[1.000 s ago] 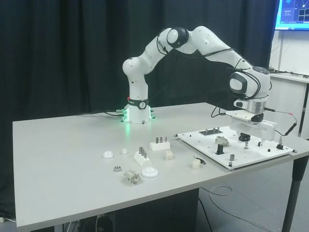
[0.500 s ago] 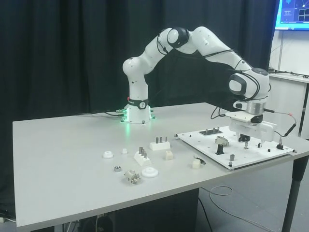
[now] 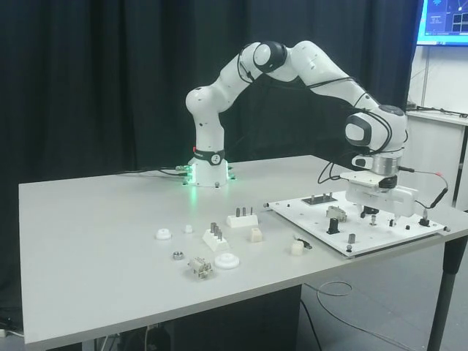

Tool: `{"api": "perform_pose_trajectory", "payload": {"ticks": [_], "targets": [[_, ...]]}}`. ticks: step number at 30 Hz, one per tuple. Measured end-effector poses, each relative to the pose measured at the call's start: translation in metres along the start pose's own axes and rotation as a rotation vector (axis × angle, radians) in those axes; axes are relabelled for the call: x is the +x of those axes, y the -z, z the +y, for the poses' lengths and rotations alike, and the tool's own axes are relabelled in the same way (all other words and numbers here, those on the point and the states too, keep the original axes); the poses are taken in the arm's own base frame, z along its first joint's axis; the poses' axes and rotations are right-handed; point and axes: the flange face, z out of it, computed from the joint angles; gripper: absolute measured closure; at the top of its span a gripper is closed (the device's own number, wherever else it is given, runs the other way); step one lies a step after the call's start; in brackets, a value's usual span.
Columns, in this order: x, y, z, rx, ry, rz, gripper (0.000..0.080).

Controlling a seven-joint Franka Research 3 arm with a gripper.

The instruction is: Pick BNC.

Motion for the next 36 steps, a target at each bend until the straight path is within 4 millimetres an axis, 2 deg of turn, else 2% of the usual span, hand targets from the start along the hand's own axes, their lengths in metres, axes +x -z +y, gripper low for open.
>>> {"api": "perform_pose_trajectory", "payload": {"ticks": [2,3,8,9,14,15,23,24,36], "targets": [[0.000,-0.001,0.001,0.007,0.009,0.011,0.0003],[0.000,-0.001,0.001,0.010,0.015,0.017,0.0102],[-0.003,-0.001,0.004,0.020,0.036,0.038,0.0102],[-0.003,-0.001,0.004,0.021,0.037,0.039,0.0266],[-0.005,-0.001,0.006,0.020,0.036,0.040,0.0266],[-0.004,-0.001,0.006,0.015,0.037,0.044,0.0448],[-0.005,0.003,0.010,0.002,0.050,0.069,0.0448],[-0.005,0.004,0.010,0.000,0.052,0.071,0.0673],[-0.006,0.009,0.014,-0.009,0.068,0.089,0.0673]]}}
